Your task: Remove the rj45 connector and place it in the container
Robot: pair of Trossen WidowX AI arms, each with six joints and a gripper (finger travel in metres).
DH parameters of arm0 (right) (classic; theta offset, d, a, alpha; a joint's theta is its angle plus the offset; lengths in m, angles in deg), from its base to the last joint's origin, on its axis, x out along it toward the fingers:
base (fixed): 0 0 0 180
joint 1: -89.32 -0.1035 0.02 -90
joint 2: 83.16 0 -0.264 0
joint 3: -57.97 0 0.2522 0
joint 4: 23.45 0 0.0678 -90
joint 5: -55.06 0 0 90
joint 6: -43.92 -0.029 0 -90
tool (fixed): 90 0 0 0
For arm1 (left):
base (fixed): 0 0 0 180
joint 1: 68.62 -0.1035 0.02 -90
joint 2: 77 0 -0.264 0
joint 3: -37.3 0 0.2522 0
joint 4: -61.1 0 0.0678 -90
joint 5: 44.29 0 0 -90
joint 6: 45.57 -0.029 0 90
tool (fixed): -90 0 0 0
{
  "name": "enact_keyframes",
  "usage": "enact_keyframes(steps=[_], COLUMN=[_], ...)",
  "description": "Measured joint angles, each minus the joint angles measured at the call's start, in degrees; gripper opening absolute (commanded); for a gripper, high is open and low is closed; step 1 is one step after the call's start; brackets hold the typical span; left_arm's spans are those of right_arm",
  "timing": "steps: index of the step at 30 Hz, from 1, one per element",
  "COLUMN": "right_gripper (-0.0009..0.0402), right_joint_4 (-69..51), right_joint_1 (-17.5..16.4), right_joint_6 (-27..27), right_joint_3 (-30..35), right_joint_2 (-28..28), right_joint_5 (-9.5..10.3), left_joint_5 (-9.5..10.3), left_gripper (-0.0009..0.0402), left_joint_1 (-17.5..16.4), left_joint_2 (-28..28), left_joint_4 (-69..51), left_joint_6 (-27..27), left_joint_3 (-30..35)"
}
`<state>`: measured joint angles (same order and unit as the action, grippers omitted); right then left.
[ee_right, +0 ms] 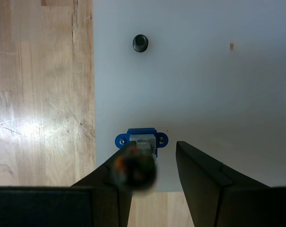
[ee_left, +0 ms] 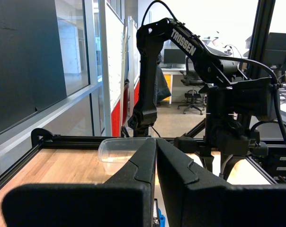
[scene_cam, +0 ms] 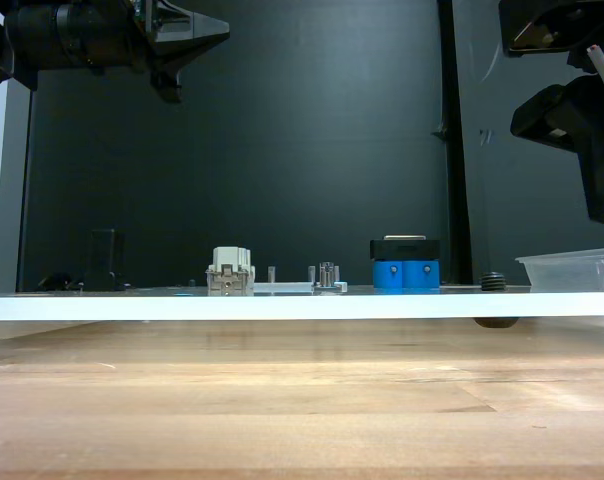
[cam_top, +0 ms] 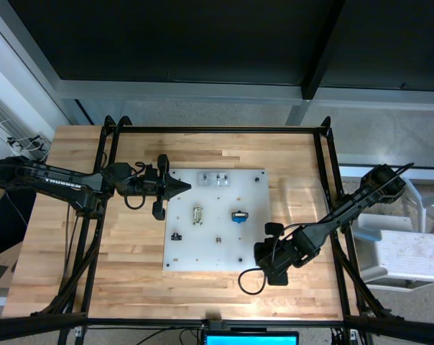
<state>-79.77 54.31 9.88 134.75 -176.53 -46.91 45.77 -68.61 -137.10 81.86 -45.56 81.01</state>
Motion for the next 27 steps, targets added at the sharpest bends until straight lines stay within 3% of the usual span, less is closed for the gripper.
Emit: enact_keyframes(steps=[7, 17, 27], right_gripper=[0.0107, -0.0004, 0.0000], right_joint_4=[0.6, 0.6, 0.5], right_joint_1=[0.0, 0.0, -0.1], right_joint_6=[0.0, 0.0, 0.0], right_joint_3=[-0.3, -0.3, -0.3], right_joint_2=[0.0, 0.0, 0.0], right_joint_5=[-0.04, 0.52, 0.15], left_joint_5=[-0.02, -0.02, 0.00], left_gripper=[0.0001, 0.0001, 0.0001], left_joint_1=[0.0, 0.0, 0.0], left_joint_2=[0.0, 0.0, 0.0], left_joint_4=[0.0, 0.0, 0.0], left_joint_6=[0.0, 0.0, 0.0], left_joint_3=[0.0, 0.0, 0.0])
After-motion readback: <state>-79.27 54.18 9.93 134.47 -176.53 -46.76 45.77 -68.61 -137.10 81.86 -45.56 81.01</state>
